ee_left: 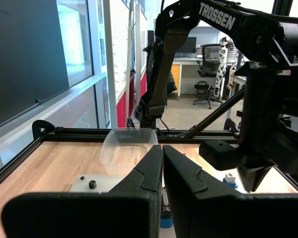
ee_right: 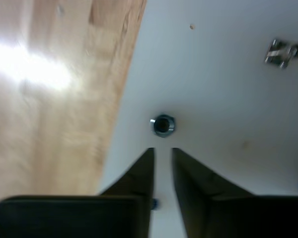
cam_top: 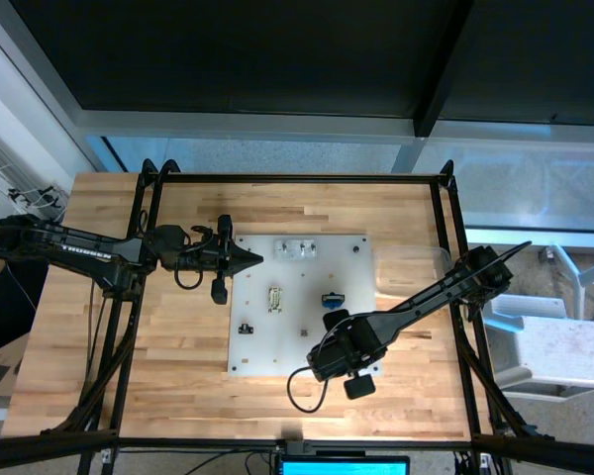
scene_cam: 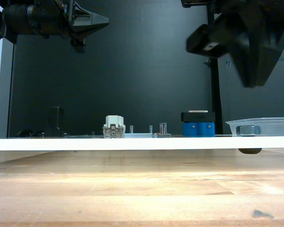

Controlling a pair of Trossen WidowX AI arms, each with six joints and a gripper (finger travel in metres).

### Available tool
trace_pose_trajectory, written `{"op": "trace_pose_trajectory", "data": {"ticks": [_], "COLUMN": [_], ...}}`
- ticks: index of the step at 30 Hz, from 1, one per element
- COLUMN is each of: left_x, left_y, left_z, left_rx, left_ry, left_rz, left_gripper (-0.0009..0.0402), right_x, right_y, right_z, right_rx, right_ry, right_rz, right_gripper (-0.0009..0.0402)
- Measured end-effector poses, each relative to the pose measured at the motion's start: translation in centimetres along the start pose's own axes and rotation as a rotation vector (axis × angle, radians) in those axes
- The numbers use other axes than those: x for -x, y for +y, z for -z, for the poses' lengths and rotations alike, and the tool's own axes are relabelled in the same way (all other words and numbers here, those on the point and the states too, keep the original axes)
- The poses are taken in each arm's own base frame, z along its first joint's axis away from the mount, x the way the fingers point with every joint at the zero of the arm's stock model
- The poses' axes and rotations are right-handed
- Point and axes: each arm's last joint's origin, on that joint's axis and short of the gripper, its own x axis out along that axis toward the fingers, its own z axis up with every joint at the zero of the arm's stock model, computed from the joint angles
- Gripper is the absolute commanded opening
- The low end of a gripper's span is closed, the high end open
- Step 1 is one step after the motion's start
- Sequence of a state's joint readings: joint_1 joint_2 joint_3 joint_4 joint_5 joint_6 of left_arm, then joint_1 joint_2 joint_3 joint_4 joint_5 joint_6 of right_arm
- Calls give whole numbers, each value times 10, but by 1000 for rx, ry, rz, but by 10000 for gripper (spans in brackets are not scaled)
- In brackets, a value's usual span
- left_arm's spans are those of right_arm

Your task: Unfasten the M12 fastener and place in the container

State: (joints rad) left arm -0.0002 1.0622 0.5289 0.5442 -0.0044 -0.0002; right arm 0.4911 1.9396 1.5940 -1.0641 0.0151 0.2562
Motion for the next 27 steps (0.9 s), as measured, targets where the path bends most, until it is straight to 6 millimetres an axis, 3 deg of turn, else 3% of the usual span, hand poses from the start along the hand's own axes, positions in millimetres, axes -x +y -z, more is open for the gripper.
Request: {"op": "trace_pose_trajectory", "data": {"ticks": [8, 14, 27], "left_x": [0, 0, 0], "left_y": [0, 0, 0], "left_z": [0, 0, 0], "left_rx": [0, 0, 0], "left_ry": [0, 0, -1], "left_rz": [0, 0, 0], "left_gripper": [0, 0, 0], "right_x": [-4, -22, -45], "right_y": [4, -1, -6], "right_z": [-2, 0, 5], "right_rx": [-243, -331, -356], "right_ry": [-12, 15, -5], "right_rz": [-89, -100, -130], "right_gripper": [0, 0, 0]}}
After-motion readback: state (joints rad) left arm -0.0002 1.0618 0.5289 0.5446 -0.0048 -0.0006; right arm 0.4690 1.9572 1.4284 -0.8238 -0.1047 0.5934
